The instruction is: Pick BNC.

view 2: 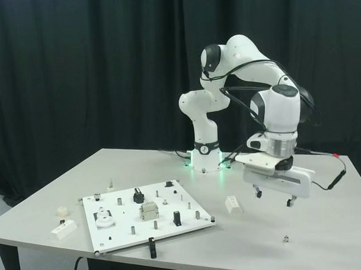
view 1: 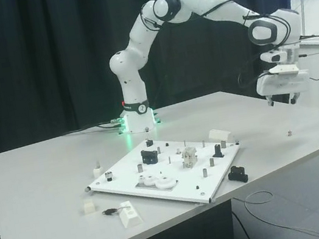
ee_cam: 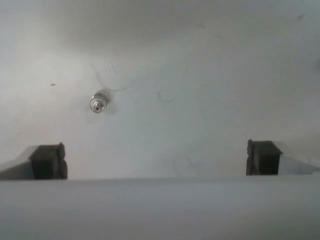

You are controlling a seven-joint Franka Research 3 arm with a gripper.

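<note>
The BNC (ee_cam: 98, 103) is a small grey metal connector standing alone on the grey table (view 1: 40, 178), also seen as the BNC (view 1: 289, 132) and the BNC (view 2: 285, 239) near the table's edge. My gripper (ee_cam: 155, 160) hangs well above the table, open, with nothing between its black fingertips (ee_cam: 47, 161). In the room views the gripper (view 1: 281, 101) is above and slightly behind the connector, not touching it. The second room view shows the gripper (view 2: 273, 198) a short way above and beside it.
A white board (view 1: 221, 170) with several small fittings lies mid-table, seen too as the board (view 2: 192, 222). A white block (view 1: 222, 135) sits between board and connector. A black piece (view 1: 238, 174) lies by the board's edge. Small white parts (view 1: 128, 213) lie beyond the board.
</note>
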